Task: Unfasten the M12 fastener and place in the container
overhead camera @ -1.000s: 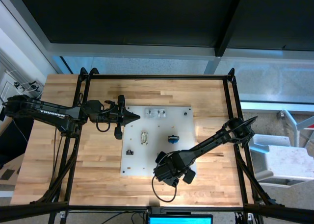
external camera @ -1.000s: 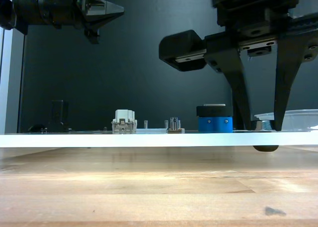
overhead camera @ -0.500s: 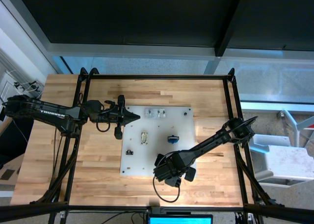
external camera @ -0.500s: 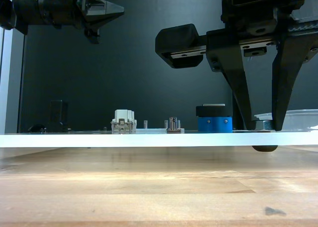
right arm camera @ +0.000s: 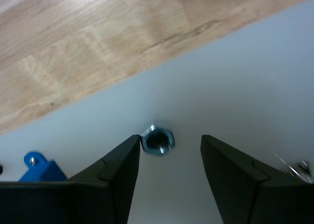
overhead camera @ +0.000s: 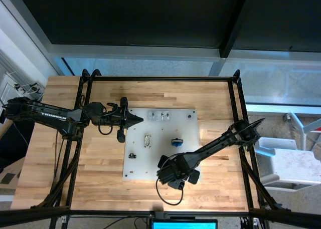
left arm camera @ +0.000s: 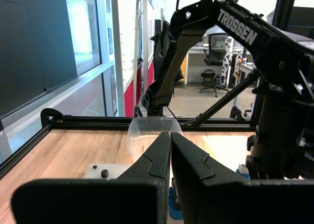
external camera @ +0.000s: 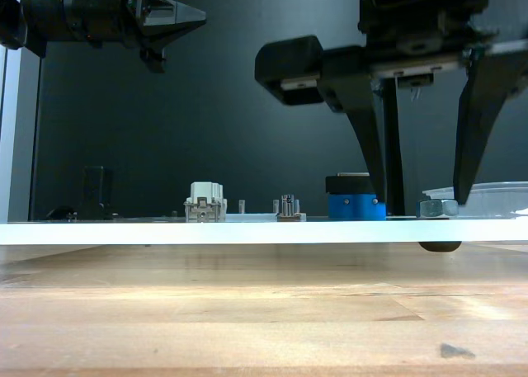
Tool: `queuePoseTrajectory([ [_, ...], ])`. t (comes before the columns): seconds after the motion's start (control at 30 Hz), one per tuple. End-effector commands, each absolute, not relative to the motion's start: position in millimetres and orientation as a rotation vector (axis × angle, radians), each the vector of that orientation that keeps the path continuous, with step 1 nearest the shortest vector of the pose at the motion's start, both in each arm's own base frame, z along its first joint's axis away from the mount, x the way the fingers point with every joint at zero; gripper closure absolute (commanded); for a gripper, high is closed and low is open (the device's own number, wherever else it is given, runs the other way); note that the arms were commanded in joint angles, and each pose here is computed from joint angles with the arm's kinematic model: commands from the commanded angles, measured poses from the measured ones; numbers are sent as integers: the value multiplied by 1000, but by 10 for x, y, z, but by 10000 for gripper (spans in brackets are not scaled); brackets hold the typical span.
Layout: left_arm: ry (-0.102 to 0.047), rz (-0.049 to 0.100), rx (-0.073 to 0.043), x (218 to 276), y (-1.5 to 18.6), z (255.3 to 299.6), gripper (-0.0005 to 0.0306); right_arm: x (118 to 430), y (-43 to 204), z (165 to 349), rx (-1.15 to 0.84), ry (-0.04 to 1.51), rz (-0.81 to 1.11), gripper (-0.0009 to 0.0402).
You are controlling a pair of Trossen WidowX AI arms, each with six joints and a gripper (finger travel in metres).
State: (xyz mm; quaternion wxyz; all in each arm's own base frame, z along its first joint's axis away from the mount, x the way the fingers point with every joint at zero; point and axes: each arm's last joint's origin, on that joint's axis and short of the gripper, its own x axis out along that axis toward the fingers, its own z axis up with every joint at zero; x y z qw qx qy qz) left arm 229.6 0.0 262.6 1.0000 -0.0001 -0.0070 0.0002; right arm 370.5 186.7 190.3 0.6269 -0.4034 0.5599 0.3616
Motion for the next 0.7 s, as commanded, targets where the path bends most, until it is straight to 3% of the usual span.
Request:
queuePoseTrajectory([
  [0.03, -14, 0, 0, 2296, 0, 2627, 300, 3671, 1873, 1975, -825, 1308, 767, 201],
  [0.27, -14, 0, 0, 2296, 0, 2627, 300, 3602, 1894, 2105, -411, 1404, 415, 223],
  [0.43, -14, 0, 0, 2296, 0, 2627, 300, 3550, 1923, 2127, -228, 1425, 263, 296],
  [0.6, -14, 0, 0, 2296, 0, 2627, 300, 3502, 1948, 2123, -124, 1420, 208, 400],
  [0.7, -14, 1, 0, 2296, 1, 2627, 300, 3510, 1968, 2091, -50, 1402, 172, 385],
])
